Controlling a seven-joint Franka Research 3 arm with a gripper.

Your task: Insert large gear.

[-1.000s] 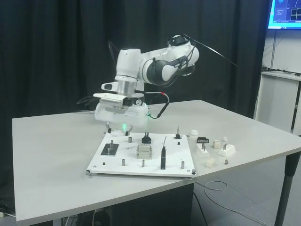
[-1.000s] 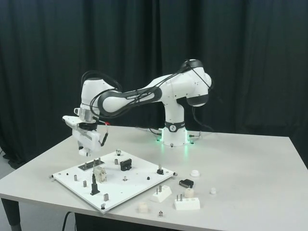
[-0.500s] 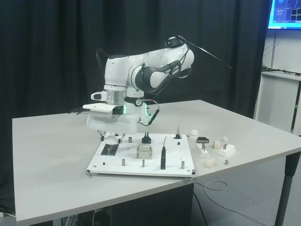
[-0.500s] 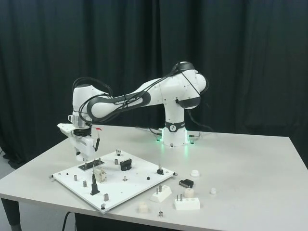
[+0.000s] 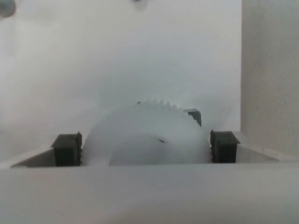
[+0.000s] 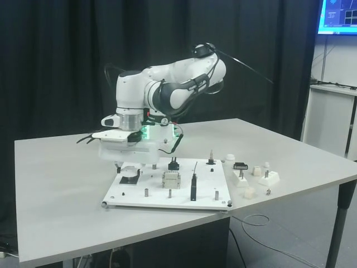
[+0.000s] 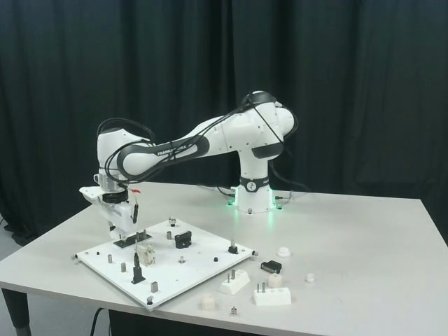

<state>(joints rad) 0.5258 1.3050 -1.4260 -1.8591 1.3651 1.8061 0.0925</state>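
What changed: Over the last second my arm has swung across the white board (image 6: 184,187), from its 12 o'clock edge toward its 10 o'clock corner as the first room view shows it, and has dropped lower.
What that means: I judge the carry is nearly over and the step in hand is lining up over the gear's seat before I press down.
End effector: My end effector (image 5: 145,147) is clamped on the large gear (image 5: 149,135); the wrist view shows a black fingertip (image 5: 67,149) against each side of it.
Where the gear is: Held between my fingers, just above the board and close over the black plate (image 6: 129,178) near that corner. I cannot tell whether it touches anything beneath.
How the gear looks: A white disc with fine teeth around its rim, visible along the upper arc in the wrist view. A faint dark mark sits near its centre; my own body hides the lower half. It looks flat and level in my hold.
Elsewhere: Small white parts (image 6: 266,176) lie on the grey desk (image 6: 61,184) at the board's 3 o'clock side, well apart from me.
Next move calls for: Centring the bore over its peg, which I cannot see from here.
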